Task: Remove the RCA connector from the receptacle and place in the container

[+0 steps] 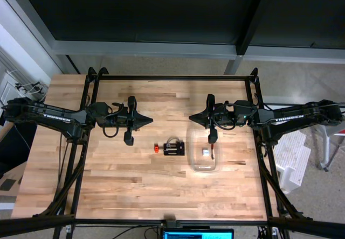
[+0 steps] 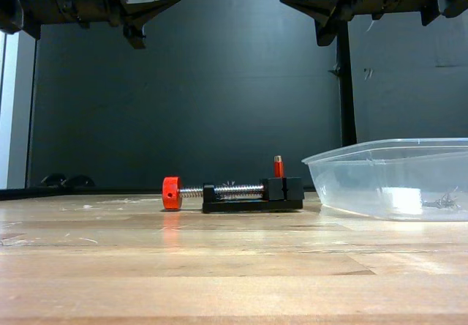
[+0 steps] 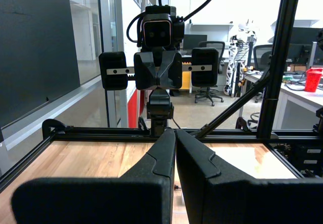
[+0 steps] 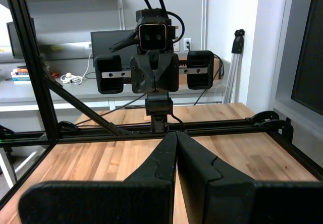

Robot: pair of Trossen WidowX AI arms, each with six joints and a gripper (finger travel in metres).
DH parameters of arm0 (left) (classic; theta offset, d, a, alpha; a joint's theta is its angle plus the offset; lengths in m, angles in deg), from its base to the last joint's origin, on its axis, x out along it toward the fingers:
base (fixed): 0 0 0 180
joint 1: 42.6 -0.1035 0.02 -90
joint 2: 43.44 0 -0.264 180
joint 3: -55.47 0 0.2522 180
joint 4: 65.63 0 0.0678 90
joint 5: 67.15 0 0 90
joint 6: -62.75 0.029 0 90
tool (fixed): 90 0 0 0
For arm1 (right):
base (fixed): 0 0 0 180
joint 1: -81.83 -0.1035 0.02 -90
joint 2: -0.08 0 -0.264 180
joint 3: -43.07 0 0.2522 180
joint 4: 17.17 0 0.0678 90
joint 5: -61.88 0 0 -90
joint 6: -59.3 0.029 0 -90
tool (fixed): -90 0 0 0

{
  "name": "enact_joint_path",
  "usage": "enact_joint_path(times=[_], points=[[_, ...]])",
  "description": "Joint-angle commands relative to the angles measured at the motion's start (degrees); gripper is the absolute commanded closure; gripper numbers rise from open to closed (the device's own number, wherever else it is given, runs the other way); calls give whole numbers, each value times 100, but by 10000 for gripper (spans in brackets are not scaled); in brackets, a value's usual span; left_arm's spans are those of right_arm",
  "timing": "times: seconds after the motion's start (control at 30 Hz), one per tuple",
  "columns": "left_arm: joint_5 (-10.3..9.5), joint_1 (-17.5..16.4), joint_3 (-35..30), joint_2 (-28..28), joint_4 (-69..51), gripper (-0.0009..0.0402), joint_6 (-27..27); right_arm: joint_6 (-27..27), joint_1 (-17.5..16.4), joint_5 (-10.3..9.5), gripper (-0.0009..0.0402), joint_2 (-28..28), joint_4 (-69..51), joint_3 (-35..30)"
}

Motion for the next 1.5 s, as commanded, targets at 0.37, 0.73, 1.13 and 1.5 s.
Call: enact_joint_path(times=[0.37, 0.73, 1.13, 1.5], points=[[2, -2, -2, -2, 0, 393, 0, -11, -9, -50, 393, -2, -57, -24], [2, -2, -2, -2, 0, 393, 0, 72, -13, -177, 393, -4, -70, -22], [2, 0, -2, -2, 0, 393, 0, -17, -9, -142, 393, -4, -70, -22], [2, 0, -2, -2, 0, 393, 0, -37, -9, -146, 393, -4, -72, -22]])
